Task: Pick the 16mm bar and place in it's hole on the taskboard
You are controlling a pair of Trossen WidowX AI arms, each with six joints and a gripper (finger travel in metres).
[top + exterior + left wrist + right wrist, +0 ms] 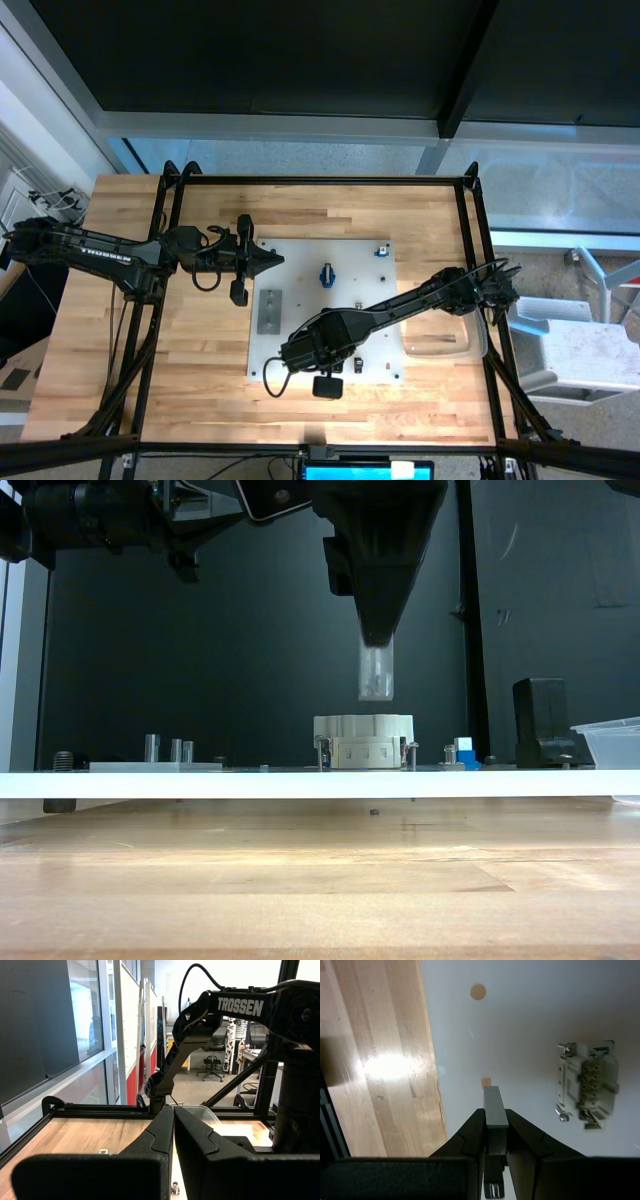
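The right gripper (495, 1114) is hanging over the near-left part of the taskboard (297, 266), and its fingers are clamping the 16mm bar (376, 675) upright, lower end pointing down. So the pick is looking done, by my reading, and the placing is what is left. In the low view the bar is showing well clear of the board, with nothing seated yet. The right wrist view is showing a small square opening (486, 1081) just beyond the bar's tip (likely its seat, though I am only judging by shape), a round hole (478, 991) farther off, and a white connector (587, 1085) to one side. The bar is sitting near that square but not over it, so lining up and lowering are both waiting to be done. The left gripper (268, 259) is hovering above the board's far-left edge, its fingers pressed together on nothing.
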